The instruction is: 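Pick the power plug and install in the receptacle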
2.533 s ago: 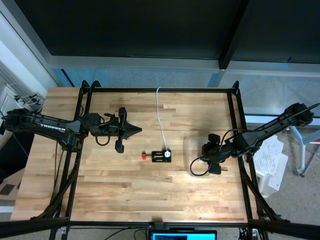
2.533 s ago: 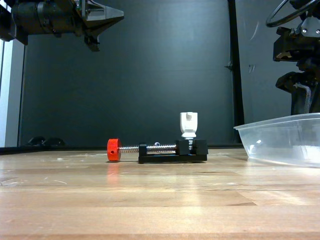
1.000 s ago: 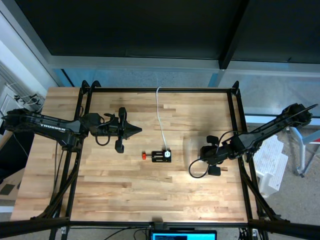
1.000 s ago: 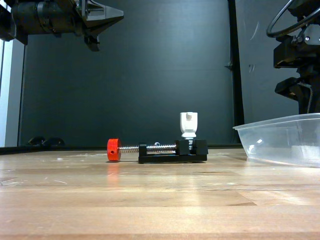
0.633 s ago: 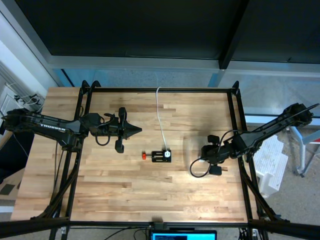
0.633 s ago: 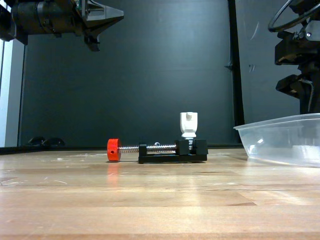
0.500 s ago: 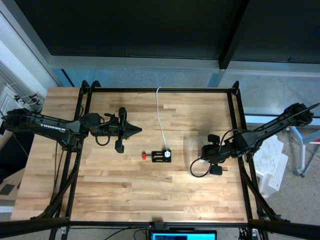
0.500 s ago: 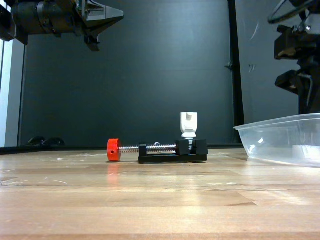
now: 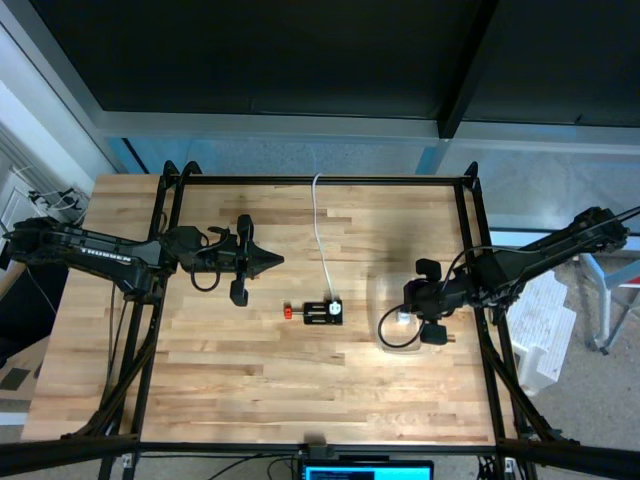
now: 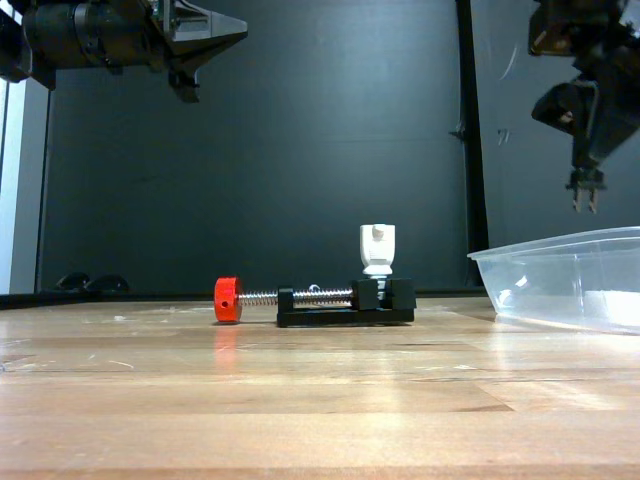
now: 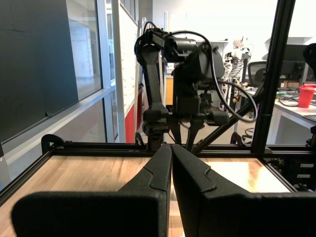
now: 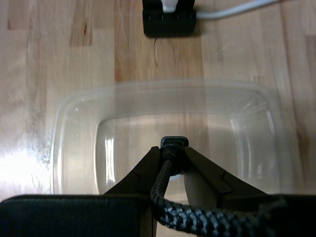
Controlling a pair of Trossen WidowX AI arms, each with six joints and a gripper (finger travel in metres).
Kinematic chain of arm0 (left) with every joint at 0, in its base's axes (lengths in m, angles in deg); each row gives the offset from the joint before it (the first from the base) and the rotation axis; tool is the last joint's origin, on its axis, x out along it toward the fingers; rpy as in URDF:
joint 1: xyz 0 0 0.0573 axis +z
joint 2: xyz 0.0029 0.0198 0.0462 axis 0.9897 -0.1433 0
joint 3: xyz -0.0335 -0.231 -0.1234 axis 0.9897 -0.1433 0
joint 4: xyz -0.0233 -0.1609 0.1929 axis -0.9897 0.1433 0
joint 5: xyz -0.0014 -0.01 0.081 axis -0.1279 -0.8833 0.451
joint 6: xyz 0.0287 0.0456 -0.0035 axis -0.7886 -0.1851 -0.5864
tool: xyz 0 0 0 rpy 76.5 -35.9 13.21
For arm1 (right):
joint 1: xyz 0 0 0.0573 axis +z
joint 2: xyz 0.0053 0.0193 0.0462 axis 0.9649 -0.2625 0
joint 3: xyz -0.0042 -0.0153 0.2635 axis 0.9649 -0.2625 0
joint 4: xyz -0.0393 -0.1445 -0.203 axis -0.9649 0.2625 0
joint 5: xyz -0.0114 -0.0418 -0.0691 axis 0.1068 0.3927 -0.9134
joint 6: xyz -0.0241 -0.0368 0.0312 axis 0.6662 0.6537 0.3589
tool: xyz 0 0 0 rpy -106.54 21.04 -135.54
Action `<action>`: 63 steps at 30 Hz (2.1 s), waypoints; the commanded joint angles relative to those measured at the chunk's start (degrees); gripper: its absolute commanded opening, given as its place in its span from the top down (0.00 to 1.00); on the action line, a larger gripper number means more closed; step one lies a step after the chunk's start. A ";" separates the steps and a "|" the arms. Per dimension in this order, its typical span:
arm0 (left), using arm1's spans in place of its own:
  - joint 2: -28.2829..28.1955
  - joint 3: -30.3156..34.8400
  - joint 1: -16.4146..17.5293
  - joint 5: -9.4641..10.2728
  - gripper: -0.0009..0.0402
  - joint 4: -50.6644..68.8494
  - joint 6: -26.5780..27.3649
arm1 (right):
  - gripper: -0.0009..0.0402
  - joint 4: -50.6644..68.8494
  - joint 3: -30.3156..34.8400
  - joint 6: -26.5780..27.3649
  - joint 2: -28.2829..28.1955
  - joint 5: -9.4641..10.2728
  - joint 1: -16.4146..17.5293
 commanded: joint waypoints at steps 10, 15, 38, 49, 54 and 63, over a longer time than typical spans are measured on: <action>0.00 0.00 0.00 -0.02 0.98 0.00 -0.02 | 0.98 0.70 2.38 2.51 -1.31 2.12 -3.13; 0.00 0.00 0.02 -0.02 0.98 0.00 -0.02 | 0.98 0.70 5.79 3.02 -5.01 2.60 -4.92; 0.00 0.00 0.02 -0.02 0.98 0.00 -0.02 | 0.98 -0.26 24.41 7.76 -26.88 6.75 -10.64; 0.00 0.00 0.00 -0.02 0.98 0.00 -0.02 | 0.98 -0.79 30.10 9.53 -33.14 6.58 -10.80; 0.00 0.00 0.00 -0.02 0.98 0.00 -0.02 | 0.98 -1.01 31.65 9.99 -35.15 6.56 -11.15; 0.00 0.00 0.00 -0.02 0.98 0.00 -0.02 | 0.98 -3.17 31.93 10.01 -36.59 6.58 -11.30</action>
